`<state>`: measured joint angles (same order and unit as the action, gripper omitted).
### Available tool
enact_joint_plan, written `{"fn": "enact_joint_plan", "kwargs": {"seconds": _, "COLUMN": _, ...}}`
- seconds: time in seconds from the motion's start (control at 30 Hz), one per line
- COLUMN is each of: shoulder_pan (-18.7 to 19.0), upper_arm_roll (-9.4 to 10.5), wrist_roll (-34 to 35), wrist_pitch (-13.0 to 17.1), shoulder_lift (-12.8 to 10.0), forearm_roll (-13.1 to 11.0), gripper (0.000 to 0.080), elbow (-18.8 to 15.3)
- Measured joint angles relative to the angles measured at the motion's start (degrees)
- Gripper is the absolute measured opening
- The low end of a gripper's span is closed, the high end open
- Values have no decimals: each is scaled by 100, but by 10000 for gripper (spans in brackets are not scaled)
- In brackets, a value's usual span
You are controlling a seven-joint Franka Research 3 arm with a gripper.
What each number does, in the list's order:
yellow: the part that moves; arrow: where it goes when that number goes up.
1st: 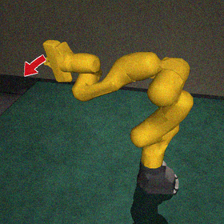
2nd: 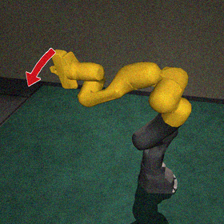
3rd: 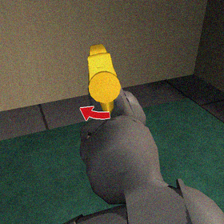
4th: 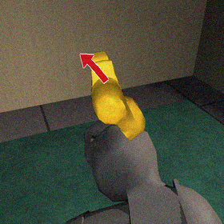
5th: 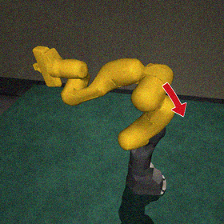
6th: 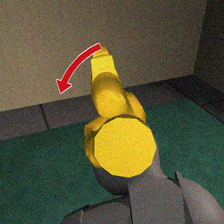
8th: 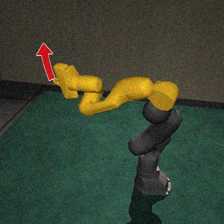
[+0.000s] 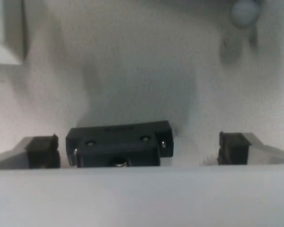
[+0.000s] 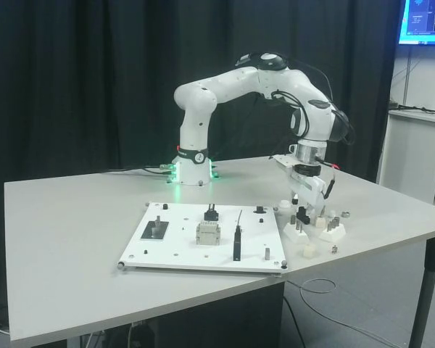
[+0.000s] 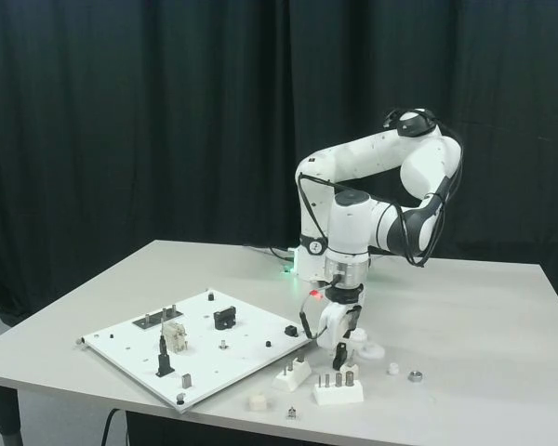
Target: Place D-SUB.
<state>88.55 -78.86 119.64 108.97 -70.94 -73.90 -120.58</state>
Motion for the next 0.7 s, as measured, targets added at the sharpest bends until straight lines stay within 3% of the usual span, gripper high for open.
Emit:
{"fn": "enact_joint_plan", "kwargs": {"seconds": 0.07, "shoulder_pan": 9, "upper_arm_roll": -4, "wrist_roll": 10, "wrist_pitch": 7, "shoulder_lift": 2, "forearm_roll": -5, "gripper": 610, "elbow": -16}}
{"fn": "enact_joint_plan", "kwargs": {"seconds": 0.1, "shoulder_pan": 15, "upper_arm_roll": -8, "wrist_roll": 13, "wrist_pitch": 9, "shoulder_lift": 3, "forearm_roll": -7, "gripper": 762, "elbow": -24}}
{"fn": "enact_joint_plan", "kwargs": {"seconds": 0.7, "shoulder_pan": 290, "upper_arm_roll": -286, "wrist_roll": 225, "wrist_pitch": -1, "shoulder_lift": 44, "forearm_roll": 18, "gripper": 799, "elbow": -186}}
